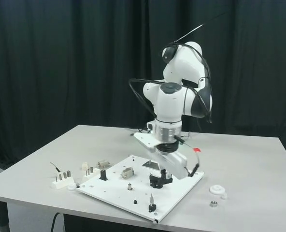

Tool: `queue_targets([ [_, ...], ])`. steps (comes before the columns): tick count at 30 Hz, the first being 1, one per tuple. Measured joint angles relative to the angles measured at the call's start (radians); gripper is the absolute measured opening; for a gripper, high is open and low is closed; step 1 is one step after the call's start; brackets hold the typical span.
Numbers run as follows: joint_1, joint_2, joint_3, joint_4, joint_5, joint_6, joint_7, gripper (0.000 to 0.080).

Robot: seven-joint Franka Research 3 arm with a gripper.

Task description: Insert D-SUB.

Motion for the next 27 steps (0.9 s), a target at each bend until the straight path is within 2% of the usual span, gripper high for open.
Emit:
queue_targets([
  [5,-0.023,-0.012,-0.006,0.022,-0.032,-0.049,0.089,0.0149],
  [13,-0.061,-0.059,-0.006,0.043,-0.095,-0.136,0.252,0.0149],
  [18,-0.085,-0.085,-0.006,0.043,-0.121,-0.158,0.303,0.0149],
  [27,-0.134,-0.115,-0.003,0.043,-0.128,-0.181,0.352,0.0149],
])
